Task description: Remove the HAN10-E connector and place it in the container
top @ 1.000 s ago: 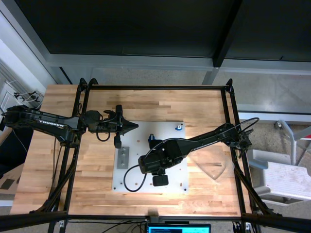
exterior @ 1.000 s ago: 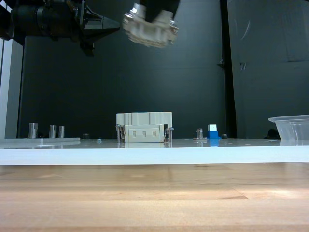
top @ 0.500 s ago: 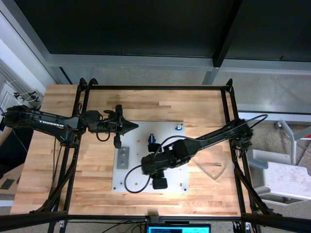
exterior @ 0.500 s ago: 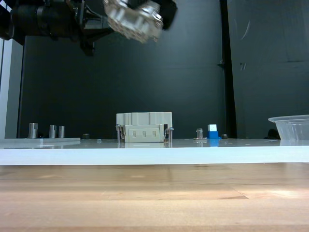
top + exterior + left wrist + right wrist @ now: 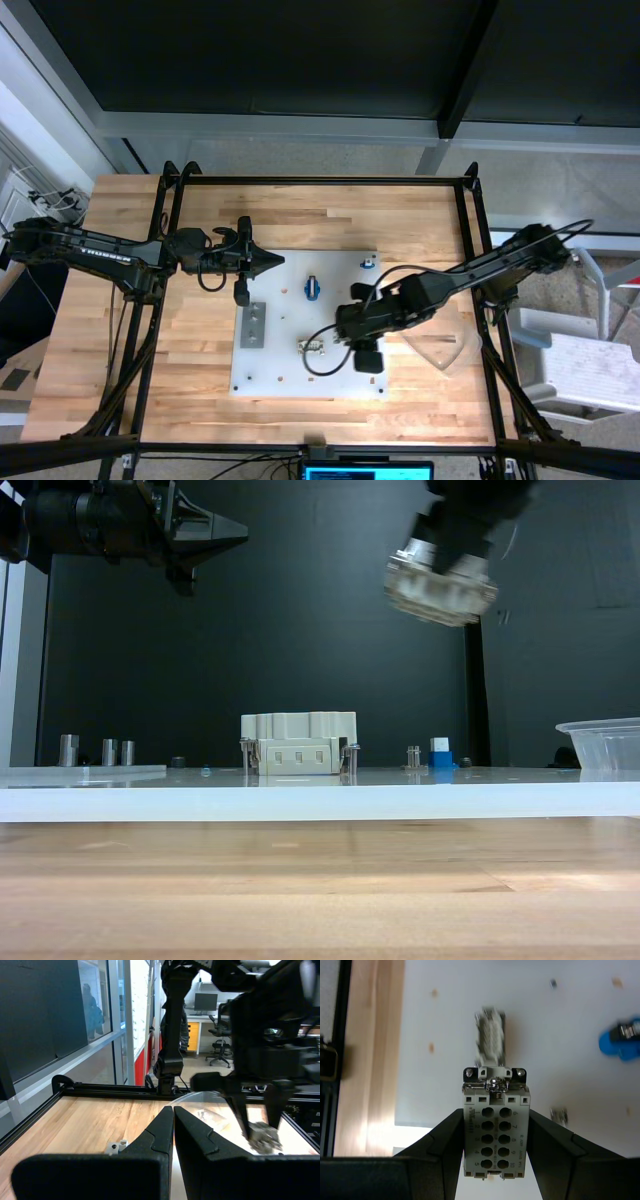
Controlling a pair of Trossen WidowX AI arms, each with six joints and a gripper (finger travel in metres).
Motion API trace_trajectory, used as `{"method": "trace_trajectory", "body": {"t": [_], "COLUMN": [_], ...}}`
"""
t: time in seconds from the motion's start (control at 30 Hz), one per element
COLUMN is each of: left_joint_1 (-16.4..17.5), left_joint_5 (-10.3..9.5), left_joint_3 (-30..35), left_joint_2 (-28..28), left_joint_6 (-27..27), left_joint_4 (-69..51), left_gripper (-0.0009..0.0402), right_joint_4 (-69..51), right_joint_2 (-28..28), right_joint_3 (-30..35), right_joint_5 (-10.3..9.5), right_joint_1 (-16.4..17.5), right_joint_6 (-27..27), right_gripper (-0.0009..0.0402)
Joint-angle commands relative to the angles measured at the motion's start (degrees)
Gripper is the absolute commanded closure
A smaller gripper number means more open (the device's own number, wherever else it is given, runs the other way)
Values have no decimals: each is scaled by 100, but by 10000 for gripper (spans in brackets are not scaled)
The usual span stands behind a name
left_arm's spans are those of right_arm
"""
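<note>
Now the carry: connector off its base, container not yet reached.
Above the white board (image 5: 265, 375), your right gripper (image 5: 495, 1132) clamps the HAN10-E connector (image 5: 440, 585) high over its housing (image 5: 298, 745). Next, I judge, you travel right to the clear container (image 5: 605, 745), lower inside its rim and release. The path looks open, with only the blue piece (image 5: 440, 750) standing low. The left gripper (image 5: 173, 1125), closed and empty, hangs over the board's far-left edge.

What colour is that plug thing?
Pale beige plug, best in right wrist view; right gripper holds it above the board, left gripper hovers leftward.
</note>
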State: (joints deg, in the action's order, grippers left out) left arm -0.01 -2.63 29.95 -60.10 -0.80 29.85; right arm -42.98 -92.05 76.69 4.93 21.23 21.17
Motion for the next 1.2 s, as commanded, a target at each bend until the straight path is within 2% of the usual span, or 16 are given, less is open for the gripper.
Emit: {"method": "trace_trajectory", "body": {"t": [0.03, 0.3, 0.73, 1.13, 1.2], "left_joint_1": [2, 2, 0, 0, 2], "left_joint_5": [0, 0, 0, 0, 0], "left_joint_3": [0, 0, 0, 0, 0], "left_joint_2": [-2, -2, -2, 0, 0], "left_joint_6": [0, 0, 0, 0, 0], "left_joint_4": [2, 2, 0, 2, 2], "left_gripper": [393, 393, 393, 393, 393], "right_joint_4": [-11, -96, -400, -785, -780], "right_joint_2": [304, 1045, 2249, 2813, 2833], "right_joint_3": [-424, -1311, -2538, -3182, -3318], "right_joint_5": [-2, -17, -57, -74, -214], "right_joint_1": [15, 68, 315, 533, 557], "right_joint_6": [94, 282, 925, 1443, 1475], "right_gripper": [341, 341, 341, 341, 341]}}
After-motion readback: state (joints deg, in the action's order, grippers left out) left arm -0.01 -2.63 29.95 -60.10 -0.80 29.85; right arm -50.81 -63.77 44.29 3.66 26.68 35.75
